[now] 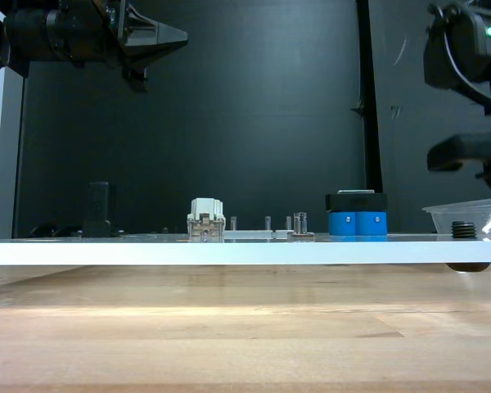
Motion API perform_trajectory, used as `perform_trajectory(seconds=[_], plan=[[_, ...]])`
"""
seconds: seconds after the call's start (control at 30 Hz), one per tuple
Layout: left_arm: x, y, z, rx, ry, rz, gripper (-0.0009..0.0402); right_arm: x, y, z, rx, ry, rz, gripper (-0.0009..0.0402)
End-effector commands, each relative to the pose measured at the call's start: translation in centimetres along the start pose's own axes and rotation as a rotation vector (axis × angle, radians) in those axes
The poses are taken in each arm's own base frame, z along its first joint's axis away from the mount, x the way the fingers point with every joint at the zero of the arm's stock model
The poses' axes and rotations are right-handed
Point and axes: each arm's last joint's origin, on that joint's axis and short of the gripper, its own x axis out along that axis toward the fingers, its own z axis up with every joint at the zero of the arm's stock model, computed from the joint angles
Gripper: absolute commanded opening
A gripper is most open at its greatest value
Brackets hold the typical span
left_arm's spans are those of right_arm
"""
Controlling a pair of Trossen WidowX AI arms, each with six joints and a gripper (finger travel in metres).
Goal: Pick the M12 nut and place it on its threads and fasten
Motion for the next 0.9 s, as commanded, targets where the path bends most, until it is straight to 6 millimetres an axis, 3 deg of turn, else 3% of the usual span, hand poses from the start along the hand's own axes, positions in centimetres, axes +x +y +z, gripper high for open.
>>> perform_trajectory(seconds=[0.03, 0.2, 0.33, 0.57, 0.9], plan=[[0.0, 0.0, 0.0, 0.0, 0.0, 0.0, 0.0, -1.7, -0.5, 0.3, 0.076, -0.006, 0.005, 0.0047], [0.0, 0.0, 0.0, 0.0, 0.0, 0.0, 0.0, -4.5, -1.5, 1.3, 0.145, -0.114, 0.017, 0.0038], [0.0, 0.0, 0.0, 0.0, 0.0, 0.0, 0.0, -5.6, -2.2, 2.2, 0.146, -0.091, -0.021, 0.0029], [0.0, 0.0, 0.0, 0.0, 0.0, 0.0, 0.0, -5.7, -4.7, 4.7, 0.182, -0.051, -0.025, 0.0019], [0.0, 0.0, 0.0, 0.0, 0.0, 0.0, 0.0, -5.6, -10.0, 9.5, 0.255, -0.042, -0.038, 0.0019]])
